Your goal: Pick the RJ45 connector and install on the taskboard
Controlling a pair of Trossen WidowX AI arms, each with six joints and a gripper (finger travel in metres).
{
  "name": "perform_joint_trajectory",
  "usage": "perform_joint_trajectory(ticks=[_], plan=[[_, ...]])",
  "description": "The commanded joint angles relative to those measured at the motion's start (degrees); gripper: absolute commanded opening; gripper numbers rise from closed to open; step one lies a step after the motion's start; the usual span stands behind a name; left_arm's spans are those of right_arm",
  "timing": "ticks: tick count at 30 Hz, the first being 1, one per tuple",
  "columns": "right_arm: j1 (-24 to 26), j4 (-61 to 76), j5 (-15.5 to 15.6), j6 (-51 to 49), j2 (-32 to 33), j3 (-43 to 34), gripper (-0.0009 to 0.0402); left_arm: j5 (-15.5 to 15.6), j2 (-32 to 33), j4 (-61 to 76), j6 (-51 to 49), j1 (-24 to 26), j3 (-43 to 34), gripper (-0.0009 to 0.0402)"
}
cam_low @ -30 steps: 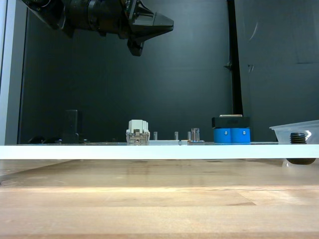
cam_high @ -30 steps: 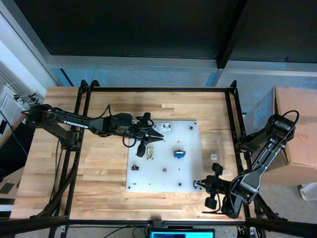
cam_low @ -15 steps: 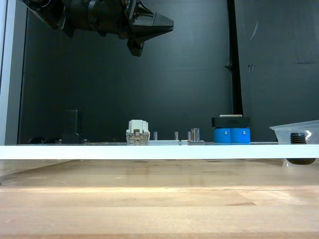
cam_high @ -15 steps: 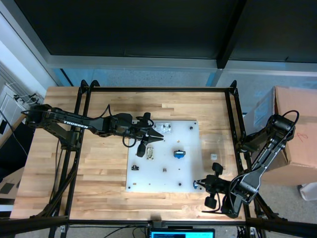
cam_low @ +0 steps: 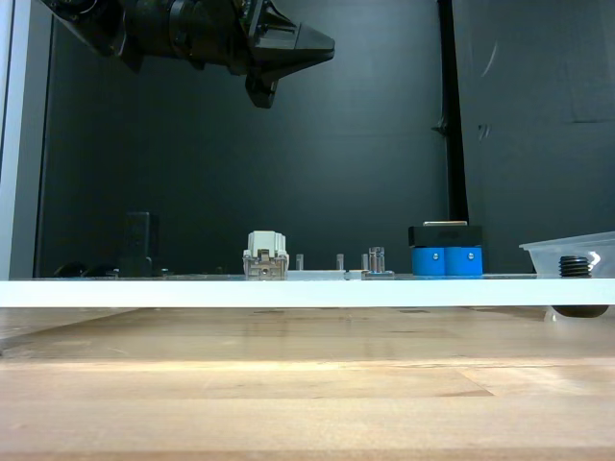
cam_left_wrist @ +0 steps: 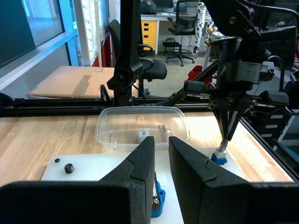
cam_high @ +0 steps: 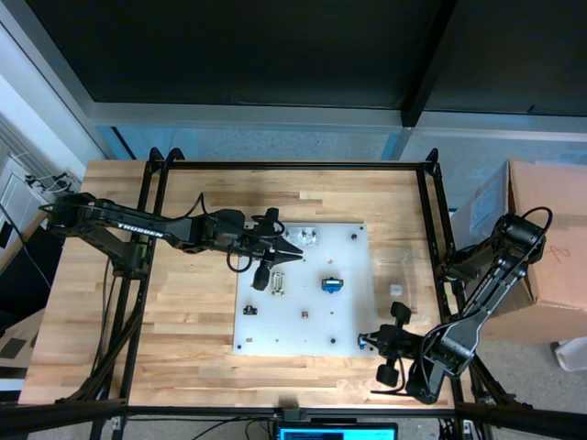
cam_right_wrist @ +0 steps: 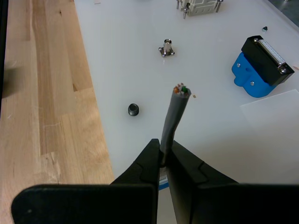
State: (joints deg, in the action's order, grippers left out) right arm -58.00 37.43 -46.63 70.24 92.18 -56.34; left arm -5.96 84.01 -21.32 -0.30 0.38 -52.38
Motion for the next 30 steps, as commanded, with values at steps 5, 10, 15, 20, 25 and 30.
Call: perform_joint_trajectory(ticks=[5, 10, 15, 20, 25, 30], plan=[[0.0, -1.44, 2.78, 1.64, 3.1, 0.61, 0.0, 0.0, 0.0, -0.02, 0.02, 0.0, -0.02, 0.004], [-0.17, -1.68, 3.04, 2.84, 3.1, 0.92, 0.0, -0.02, 0.0, 0.0, 0.02, 0.0, 0.0, 0.004], [-0.17, -1.73, 3.17, 2.8, 2.82, 0.7, 0.0, -0.02, 0.0, 0.0, 0.02, 0.0, 0.0, 0.0039], [-0.15, -1.7, 3.26, 2.58, 1.81, 0.7, 0.0005, -0.02, 0.0, 0.0, 0.02, 0.0, 0.0, 0.004], [-0.17, -1.95, 3.41, 2.82, 1.29, 0.7, 0.0038, -0.02, 0.0, 0.0, 0.02, 0.0, 0.0, 0.0039], [-0.15, -2.1, 3.41, 2.82, 0.57, 0.7, 0.0089, 0.0, 0.0, 0.0, 0.02, 0.0, 0.0, 0.004]])
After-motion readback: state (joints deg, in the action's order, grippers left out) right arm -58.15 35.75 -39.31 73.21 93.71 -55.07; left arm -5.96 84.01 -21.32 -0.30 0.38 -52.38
